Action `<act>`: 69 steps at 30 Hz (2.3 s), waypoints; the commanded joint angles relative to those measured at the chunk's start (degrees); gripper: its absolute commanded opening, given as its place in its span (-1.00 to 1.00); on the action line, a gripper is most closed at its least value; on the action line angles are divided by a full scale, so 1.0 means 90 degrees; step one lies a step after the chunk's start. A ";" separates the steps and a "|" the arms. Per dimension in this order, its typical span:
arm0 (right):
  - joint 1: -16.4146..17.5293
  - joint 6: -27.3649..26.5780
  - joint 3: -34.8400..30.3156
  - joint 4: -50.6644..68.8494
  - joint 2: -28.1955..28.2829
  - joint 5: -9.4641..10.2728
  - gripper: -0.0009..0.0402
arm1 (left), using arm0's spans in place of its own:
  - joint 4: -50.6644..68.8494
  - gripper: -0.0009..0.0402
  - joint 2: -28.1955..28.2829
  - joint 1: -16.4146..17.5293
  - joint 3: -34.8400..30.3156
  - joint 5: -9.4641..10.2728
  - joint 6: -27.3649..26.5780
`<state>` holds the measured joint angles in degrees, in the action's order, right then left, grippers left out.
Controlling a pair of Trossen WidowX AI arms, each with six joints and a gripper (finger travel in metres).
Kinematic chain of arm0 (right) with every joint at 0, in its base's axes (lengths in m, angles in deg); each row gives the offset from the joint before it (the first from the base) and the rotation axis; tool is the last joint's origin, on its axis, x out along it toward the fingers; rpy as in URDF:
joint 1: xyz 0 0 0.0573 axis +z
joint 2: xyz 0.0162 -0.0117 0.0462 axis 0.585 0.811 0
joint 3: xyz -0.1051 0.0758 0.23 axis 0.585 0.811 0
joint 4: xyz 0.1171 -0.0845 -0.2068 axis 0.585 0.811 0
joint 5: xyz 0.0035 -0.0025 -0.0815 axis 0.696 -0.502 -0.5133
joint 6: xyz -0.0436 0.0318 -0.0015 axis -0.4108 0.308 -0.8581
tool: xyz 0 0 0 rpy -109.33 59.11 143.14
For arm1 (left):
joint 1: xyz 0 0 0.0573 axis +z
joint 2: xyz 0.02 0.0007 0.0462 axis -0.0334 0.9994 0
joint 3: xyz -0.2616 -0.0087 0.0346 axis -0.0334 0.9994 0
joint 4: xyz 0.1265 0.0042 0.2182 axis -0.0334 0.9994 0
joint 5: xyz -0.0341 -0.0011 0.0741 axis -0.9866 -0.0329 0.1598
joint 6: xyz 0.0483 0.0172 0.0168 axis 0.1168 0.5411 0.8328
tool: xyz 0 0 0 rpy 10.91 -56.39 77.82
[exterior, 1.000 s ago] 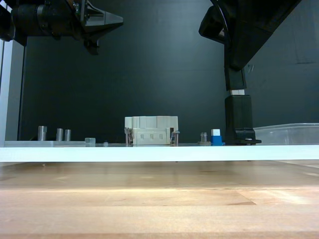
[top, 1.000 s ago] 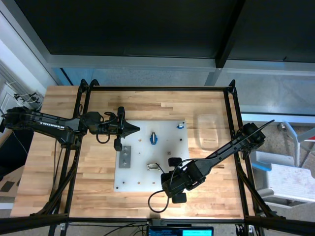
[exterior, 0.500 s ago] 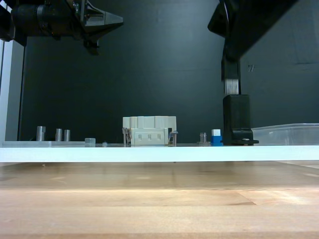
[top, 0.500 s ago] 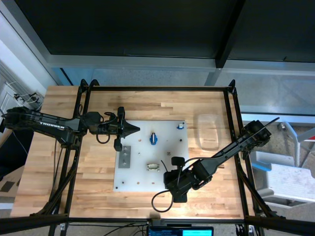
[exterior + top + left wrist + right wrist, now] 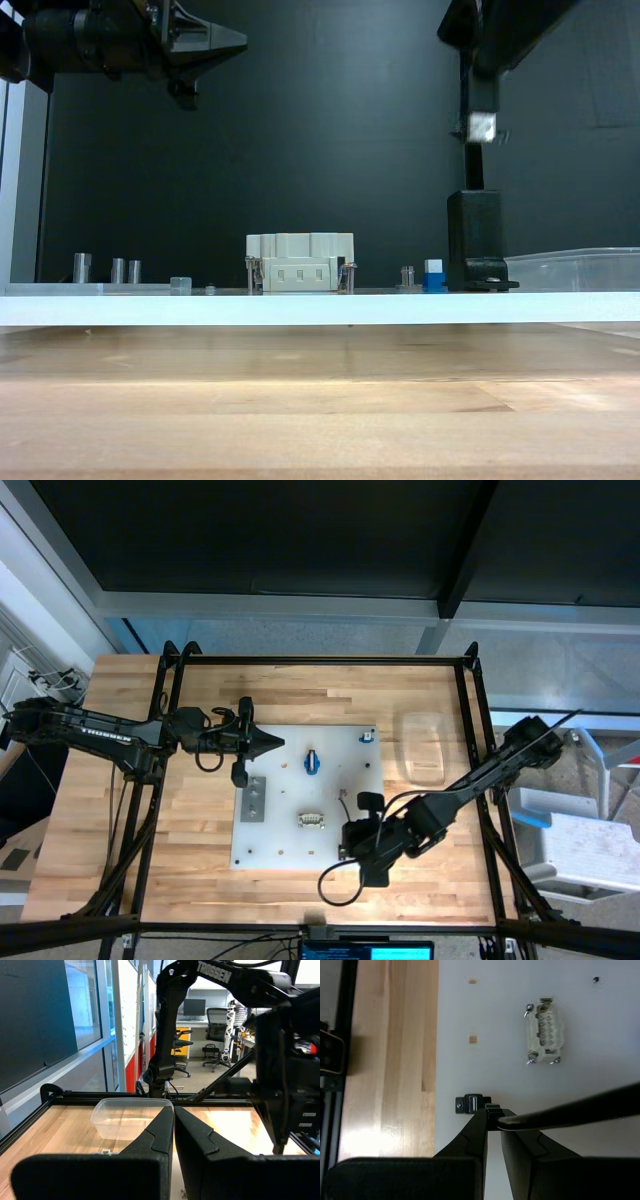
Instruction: Remove the USB connector from the USB hub and place in the container
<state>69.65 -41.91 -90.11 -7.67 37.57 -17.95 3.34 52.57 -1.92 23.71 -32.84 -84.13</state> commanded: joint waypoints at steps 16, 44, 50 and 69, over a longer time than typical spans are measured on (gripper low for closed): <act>-0.0415 -0.0041 0.1115 0.0304 -0.1710 0.0056 -0.96 | 0.0000 -0.95 0.0002 0.0000 -0.0002 0.0000 0.0000; -0.1608 0.0690 0.2499 0.1800 -0.4046 0.0049 -0.96 | 0.0000 -0.95 0.0002 0.0000 -0.0002 0.0000 0.0000; -0.2096 0.1557 0.2499 0.2263 -0.4163 0.0058 -0.96 | 0.0000 -0.95 0.0002 0.0002 -0.0002 0.0000 0.0000; -0.2939 0.3543 0.2725 0.3028 -0.4201 0.0763 -0.96 | 0.0000 -0.95 0.0002 0.0000 -0.0002 0.0000 0.0000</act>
<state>43.40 -10.61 -66.17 19.61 -0.17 -11.50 3.36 52.59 -1.92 23.71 -32.84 -84.15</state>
